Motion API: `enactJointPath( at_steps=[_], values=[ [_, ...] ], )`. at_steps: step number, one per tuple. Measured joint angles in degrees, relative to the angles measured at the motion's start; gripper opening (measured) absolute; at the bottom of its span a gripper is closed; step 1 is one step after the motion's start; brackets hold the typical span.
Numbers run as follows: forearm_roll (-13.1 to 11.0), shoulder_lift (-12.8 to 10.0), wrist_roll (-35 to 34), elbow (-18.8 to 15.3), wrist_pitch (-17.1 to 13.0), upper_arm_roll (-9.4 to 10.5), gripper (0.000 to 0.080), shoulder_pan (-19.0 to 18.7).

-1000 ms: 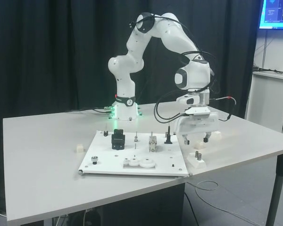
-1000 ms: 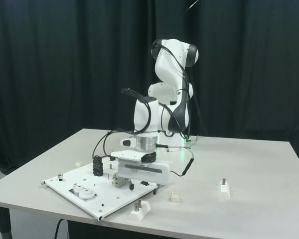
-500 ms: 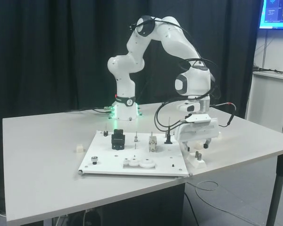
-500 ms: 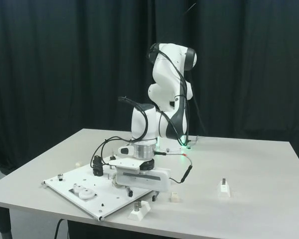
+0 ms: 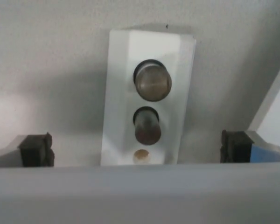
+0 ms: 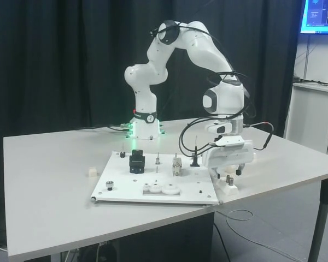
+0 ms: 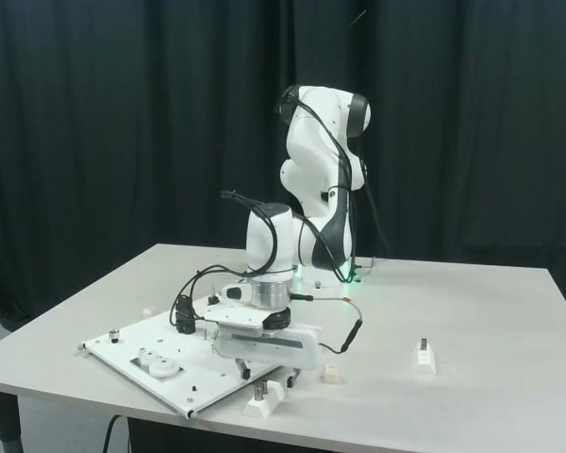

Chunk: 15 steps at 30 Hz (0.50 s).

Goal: Pick round peg 3.

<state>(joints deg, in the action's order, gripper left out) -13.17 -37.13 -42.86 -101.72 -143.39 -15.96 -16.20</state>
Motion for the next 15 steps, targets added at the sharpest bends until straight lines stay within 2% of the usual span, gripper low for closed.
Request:
enactJointPath(
  at_steps=[15],
  values=[
    [-0.03, -1.37, 0.00, 1.56, 0.00, 0.21, 0.0800, 0.15]
  ],
)
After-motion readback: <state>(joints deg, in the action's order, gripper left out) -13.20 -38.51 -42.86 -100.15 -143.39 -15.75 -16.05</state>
